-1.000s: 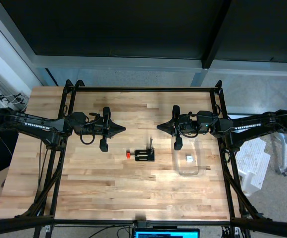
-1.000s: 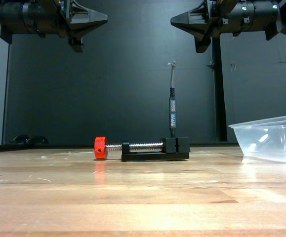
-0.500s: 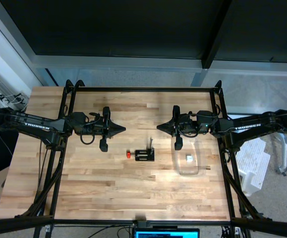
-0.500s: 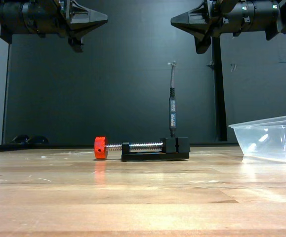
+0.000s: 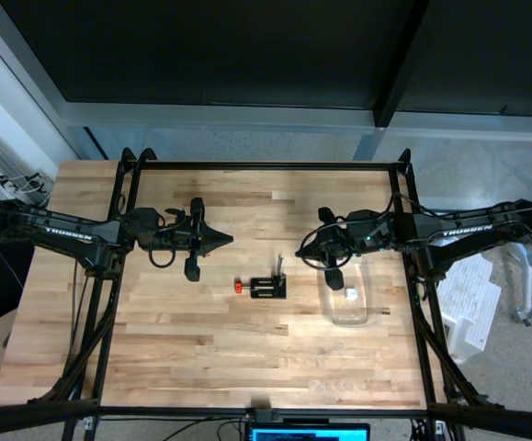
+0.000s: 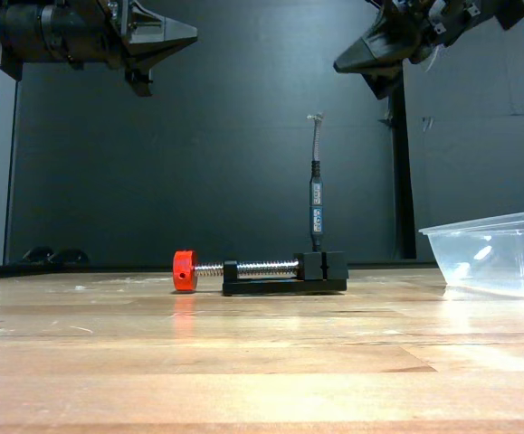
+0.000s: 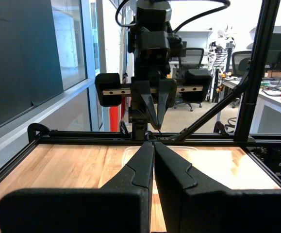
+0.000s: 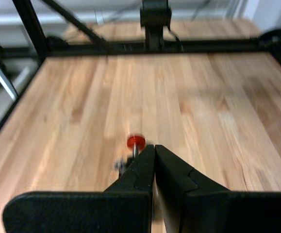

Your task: Remove the USB-C connector from taskboard and place in the container

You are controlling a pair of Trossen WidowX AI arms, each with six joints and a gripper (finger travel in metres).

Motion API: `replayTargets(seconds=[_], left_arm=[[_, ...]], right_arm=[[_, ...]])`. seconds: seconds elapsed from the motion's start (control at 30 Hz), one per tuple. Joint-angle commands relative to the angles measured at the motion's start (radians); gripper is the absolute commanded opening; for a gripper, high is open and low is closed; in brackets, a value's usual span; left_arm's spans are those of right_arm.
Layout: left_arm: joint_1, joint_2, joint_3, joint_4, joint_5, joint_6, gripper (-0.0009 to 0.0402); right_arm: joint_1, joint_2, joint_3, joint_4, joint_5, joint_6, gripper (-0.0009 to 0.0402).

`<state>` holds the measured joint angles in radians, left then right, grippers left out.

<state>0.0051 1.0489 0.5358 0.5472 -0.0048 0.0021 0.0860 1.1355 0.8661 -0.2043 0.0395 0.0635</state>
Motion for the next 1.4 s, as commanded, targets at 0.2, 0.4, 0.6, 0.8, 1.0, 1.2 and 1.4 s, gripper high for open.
replayTargets(seconds=[0.2,0.4,0.6,0.8,1.0,1.2,1.4], left_arm=[[0.000,0.000,0.000,0.000,0.000,0.000,0.0000],[0.000,0.000,0.000,0.000,0.000,0.000,0.0000],[0.000,0.000,0.000,0.000,0.000,0.000,0.0000],[0.000,0.000,0.000,0.000,0.000,0.000,0.0000],[0.000,0.000,0.000,0.000,0.000,0.000,0.0000],[0.000,0.000,0.000,0.000,0.000,0.000,0.0000],[0.000,0.000,0.000,0.000,0.000,0.000,0.0000]], right_arm=[[0.048,0.101,0.151,-0.310,0.048,0.000,0.0000],[0.057,0.178,0.235,-0.445,0.048,0.015,0.0000],[0.059,0.254,0.318,-0.520,0.047,0.033,0.0000],[0.061,0.333,0.391,-0.597,0.052,0.034,0.0034],[0.067,0.424,0.445,-0.631,0.074,0.034,0.0097],[0.074,0.505,0.503,-0.648,0.074,0.042,0.0146],[0.075,0.572,0.543,-0.672,0.073,0.047,0.0160]])
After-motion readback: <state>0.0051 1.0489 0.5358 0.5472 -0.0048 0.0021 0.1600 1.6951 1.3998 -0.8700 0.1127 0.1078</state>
